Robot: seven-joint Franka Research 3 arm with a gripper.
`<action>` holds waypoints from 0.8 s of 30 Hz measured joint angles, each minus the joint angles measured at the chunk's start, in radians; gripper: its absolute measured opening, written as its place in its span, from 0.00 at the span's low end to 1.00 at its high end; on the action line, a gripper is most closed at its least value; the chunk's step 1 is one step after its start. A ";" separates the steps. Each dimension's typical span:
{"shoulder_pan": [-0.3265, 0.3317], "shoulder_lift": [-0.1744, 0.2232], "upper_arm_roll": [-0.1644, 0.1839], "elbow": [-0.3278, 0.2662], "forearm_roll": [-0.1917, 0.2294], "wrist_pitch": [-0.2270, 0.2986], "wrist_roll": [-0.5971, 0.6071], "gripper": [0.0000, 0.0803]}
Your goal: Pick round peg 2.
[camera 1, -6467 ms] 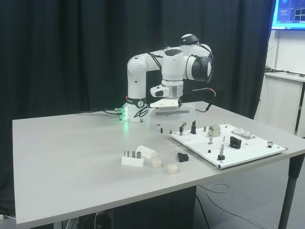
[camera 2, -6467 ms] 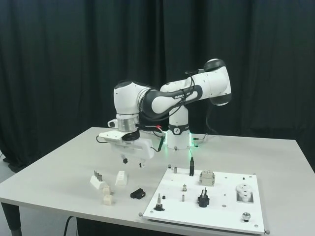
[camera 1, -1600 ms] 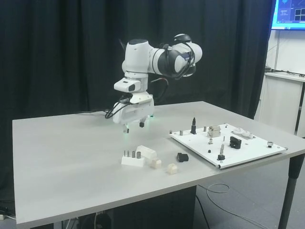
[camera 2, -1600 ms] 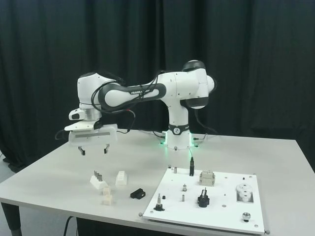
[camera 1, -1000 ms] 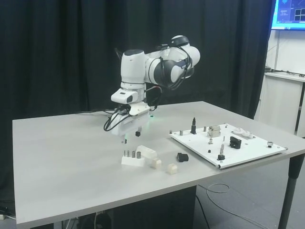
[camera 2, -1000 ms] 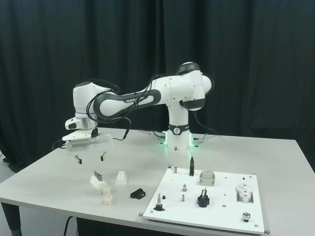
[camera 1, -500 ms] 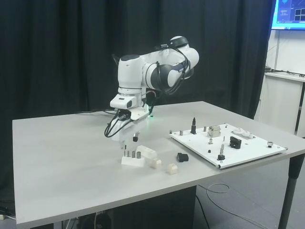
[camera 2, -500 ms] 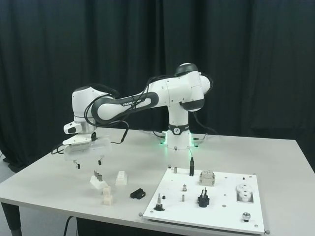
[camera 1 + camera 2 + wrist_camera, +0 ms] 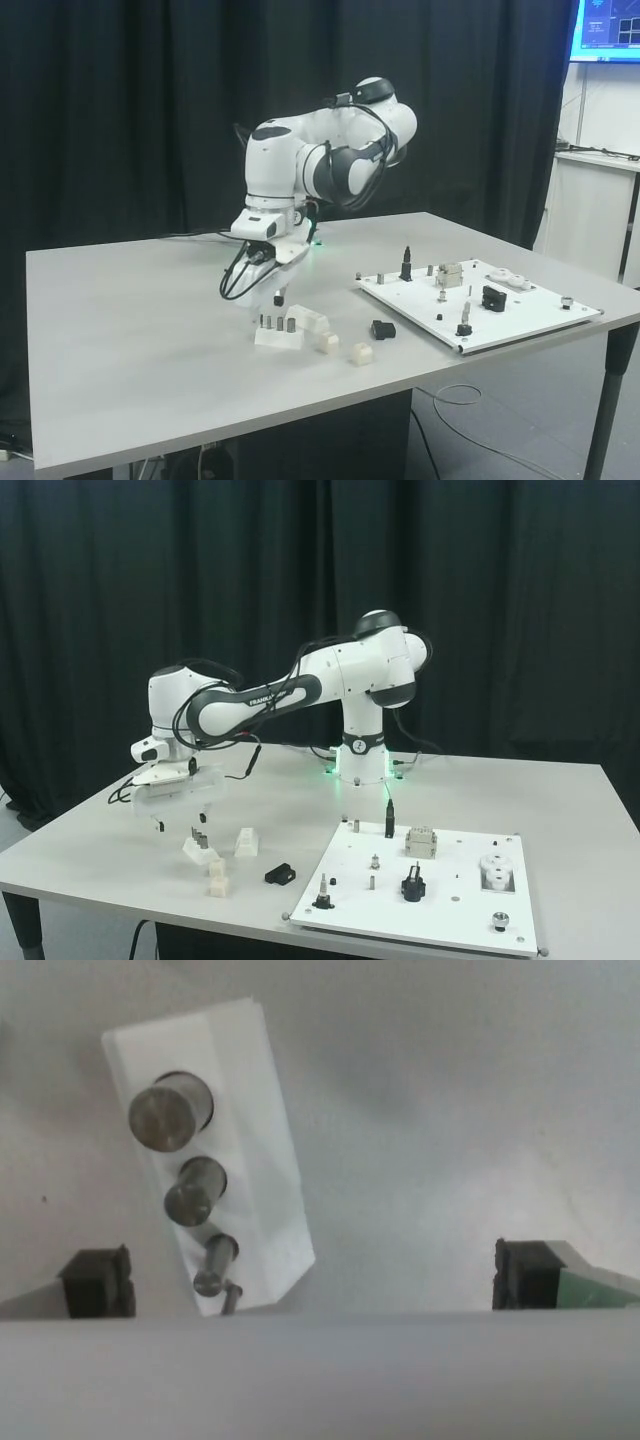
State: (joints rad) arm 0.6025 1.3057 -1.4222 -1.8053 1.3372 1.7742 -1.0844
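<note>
Grey table (image 9: 140,330), white "FRANKA" arm (image 9: 262,692), peg holder (image 9: 215,1160).

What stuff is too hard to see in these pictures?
- Wrist view: the thinnest grey peg in the white peg holder is cut off by the blurred gripper body.
- Room views: the small parts on the white assembly board are too small to identify.
- First room view: the gripper fingertips blend into the holder behind them.

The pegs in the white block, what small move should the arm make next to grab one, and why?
Probably shift sideways, then lower. In the wrist view the white block with its pegs sits off toward one finger, not centred in the open tool, which hangs above it.
</note>
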 joint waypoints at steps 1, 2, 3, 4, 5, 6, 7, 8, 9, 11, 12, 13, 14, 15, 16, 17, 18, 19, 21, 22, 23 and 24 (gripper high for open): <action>0.000 0.000 0.003 -0.003 0.000 0.004 -0.002 1.00; 0.000 0.000 0.006 -0.005 0.000 0.007 -0.004 1.00; 0.001 0.000 0.009 -0.007 0.000 0.009 -0.005 1.00; 0.001 0.000 0.012 -0.010 0.000 0.012 -0.006 1.00; 0.001 0.000 0.015 -0.013 0.000 0.016 -0.007 1.00; 0.002 0.000 0.018 -0.017 0.000 0.020 -0.009 1.00; 0.003 0.000 0.021 -0.021 0.001 0.024 -0.011 1.00; 0.004 0.000 0.023 -0.025 0.002 0.027 -0.015 1.00; 0.006 0.000 0.026 -0.029 0.003 0.030 -0.018 1.00; 0.008 0.000 0.031 -0.038 0.008 0.038 -0.025 1.00; 0.010 0.000 0.033 -0.042 0.011 0.042 -0.029 1.00; 0.011 0.000 0.035 -0.046 0.013 0.045 -0.032 1.00; 0.013 0.000 0.037 -0.050 0.016 0.047 -0.036 1.00; 0.014 0.000 0.040 -0.055 0.019 0.050 -0.040 1.00; 0.015 0.000 0.042 -0.059 0.022 0.053 -0.044 1.00; 0.016 0.000 0.045 -0.063 0.026 0.056 -0.048 1.00; 0.018 0.000 0.047 -0.067 0.029 0.058 -0.052 1.00; 0.019 0.000 0.049 -0.072 0.032 0.062 -0.055 1.00; 0.023 0.000 0.052 -0.080 0.038 0.067 -0.060 1.00; 0.024 0.000 0.054 -0.084 0.040 0.069 -0.062 1.00; 0.025 0.000 0.055 -0.087 0.044 0.072 -0.063 1.00; 0.027 0.000 0.057 -0.091 0.047 0.075 -0.064 1.00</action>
State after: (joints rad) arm 0.6297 1.3057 -1.3656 -1.8960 1.3843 1.8492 -1.1483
